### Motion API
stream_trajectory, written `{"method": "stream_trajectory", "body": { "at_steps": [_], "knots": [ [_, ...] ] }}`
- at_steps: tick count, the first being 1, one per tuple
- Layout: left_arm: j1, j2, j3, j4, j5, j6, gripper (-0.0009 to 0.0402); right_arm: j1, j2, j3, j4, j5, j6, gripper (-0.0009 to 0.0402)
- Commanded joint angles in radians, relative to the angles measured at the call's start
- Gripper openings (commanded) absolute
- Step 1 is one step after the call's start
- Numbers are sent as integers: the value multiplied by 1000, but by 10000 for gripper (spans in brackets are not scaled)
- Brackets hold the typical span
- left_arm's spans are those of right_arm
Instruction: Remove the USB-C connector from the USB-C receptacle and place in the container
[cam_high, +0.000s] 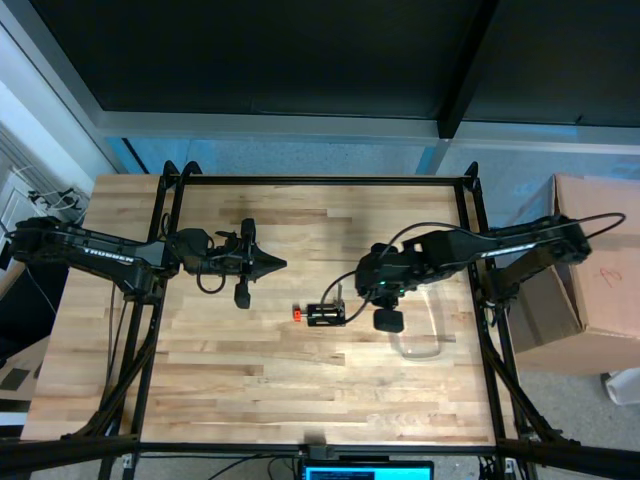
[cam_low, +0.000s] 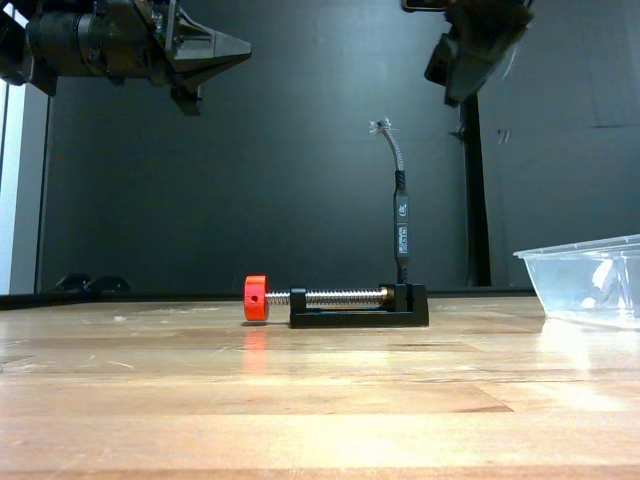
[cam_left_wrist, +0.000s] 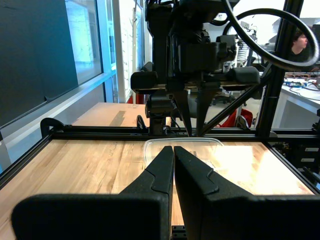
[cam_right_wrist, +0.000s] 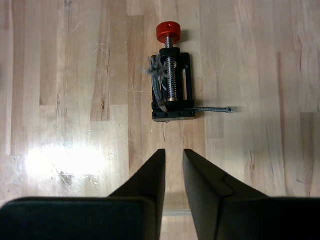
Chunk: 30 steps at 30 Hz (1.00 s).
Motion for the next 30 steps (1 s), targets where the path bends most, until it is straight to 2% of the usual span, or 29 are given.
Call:
{"method": "stream_trajectory", "body": {
  "at_steps": [1, 7, 12, 30],
  "knots": [
    [0, 0, 0, 0, 0, 0, 0, 2, 61, 69, -43, 0, 10, 80],
    [0, 0, 0, 0, 0, 0, 0, 4, 163, 167, -106, 0, 13, 123],
    [0, 0, 0, 0, 0, 0, 0, 5, 227, 208, -110, 0, 11, 143],
    [0, 0, 0, 0, 0, 0, 0, 12, 328, 216, -103, -1, 9, 125]
  ]
}}
